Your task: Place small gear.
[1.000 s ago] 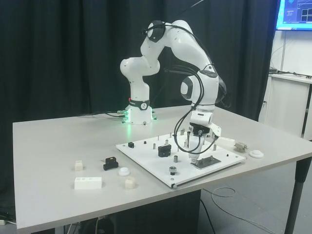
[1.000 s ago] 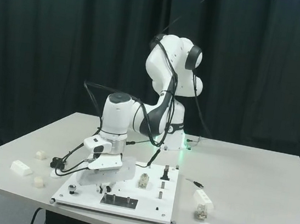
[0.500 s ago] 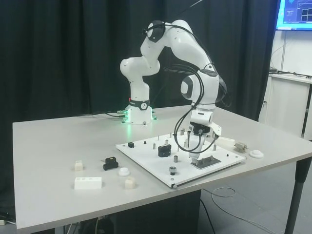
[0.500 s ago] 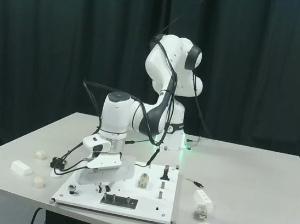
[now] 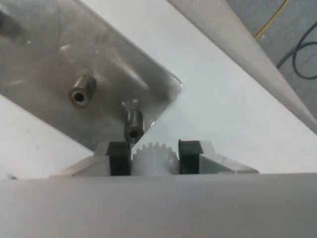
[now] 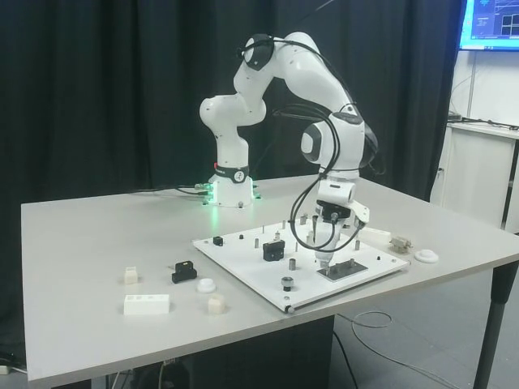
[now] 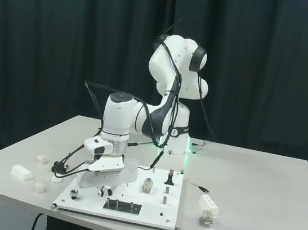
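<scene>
Wrist view: the gripper (image 5: 154, 157) pinches the white small gear (image 5: 154, 159) between its two black fingertips (image 5: 119, 157), directly above the grey metal plate (image 5: 74, 64) with two upright pegs (image 5: 132, 125). First room view: the arm holds the gripper (image 6: 323, 258) over the white assembly board (image 6: 243, 259) on the grey table (image 6: 81, 243). No legible writing appears.

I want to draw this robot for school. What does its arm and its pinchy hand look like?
The arm is white and rounded, with black rings at its joints and black cables looping alongside. A green light glows at its base. The gripper has two black fingertip pads.
</scene>
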